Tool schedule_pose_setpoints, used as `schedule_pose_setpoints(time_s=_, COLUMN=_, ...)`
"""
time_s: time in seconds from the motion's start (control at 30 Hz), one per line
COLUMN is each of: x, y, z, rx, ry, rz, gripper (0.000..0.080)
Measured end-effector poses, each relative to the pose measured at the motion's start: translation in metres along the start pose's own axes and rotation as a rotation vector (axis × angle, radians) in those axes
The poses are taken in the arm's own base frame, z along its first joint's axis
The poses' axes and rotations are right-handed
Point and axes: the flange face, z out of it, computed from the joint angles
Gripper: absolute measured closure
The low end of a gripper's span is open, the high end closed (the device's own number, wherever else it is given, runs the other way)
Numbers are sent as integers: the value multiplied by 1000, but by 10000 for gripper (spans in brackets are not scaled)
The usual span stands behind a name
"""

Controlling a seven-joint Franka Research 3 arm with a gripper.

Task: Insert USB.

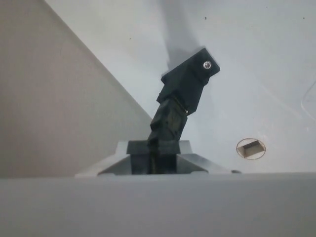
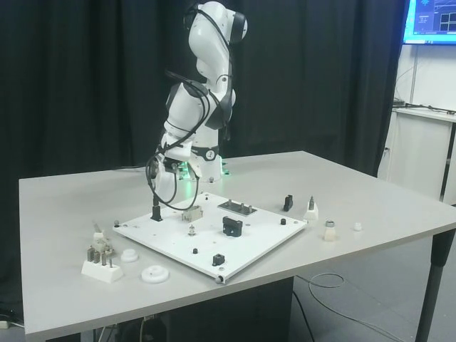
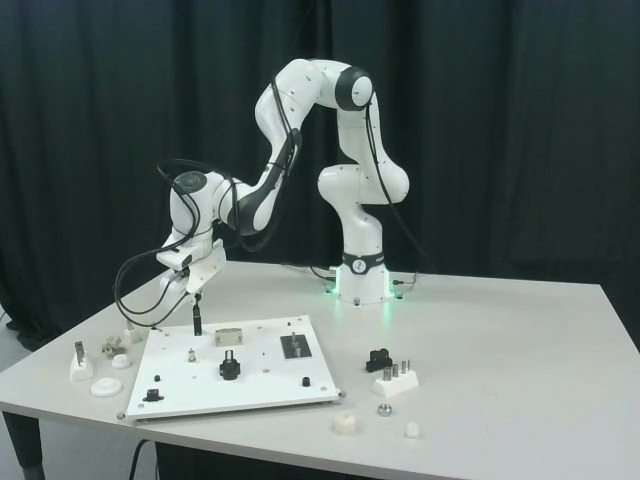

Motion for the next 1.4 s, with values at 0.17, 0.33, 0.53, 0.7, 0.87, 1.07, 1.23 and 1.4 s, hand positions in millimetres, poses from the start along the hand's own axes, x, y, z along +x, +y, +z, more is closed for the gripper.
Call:
schedule_pose_setpoints(time_s=0.17, x=0, y=0, z=0, rx=3, ry=5, rz=5, gripper=774)
schedule_pose_setpoints(time_s=0.33, x=-1, y=1, z=-1, rx=9, ry=14, rz=15, gripper=774)
schedule_pose_setpoints(time_s=0.53, x=-1, y=1, z=-2, rx=11, ry=19, rz=23, gripper=774)
schedule_pose_setpoints(time_s=0.7, x=-2, y=4, z=-6, rx=11, ry=11, rz=22, gripper=601)
schedule_pose_setpoints(time_s=0.87, x=-3, y=9, z=-17, rx=10, ry=-3, rz=22, gripper=255)
schedule_pose_setpoints(time_s=1.07, x=-6, y=14, z=-30, rx=17, ry=-12, rz=30, gripper=58)
schedule_pose_setpoints(time_s=1.23, x=-7, y=17, z=-38, rx=19, ry=-16, rz=34, gripper=58)
schedule_pose_setpoints(time_s=1.4, x=-6, y=19, z=-44, rx=19, ry=-18, rz=38, gripper=5)
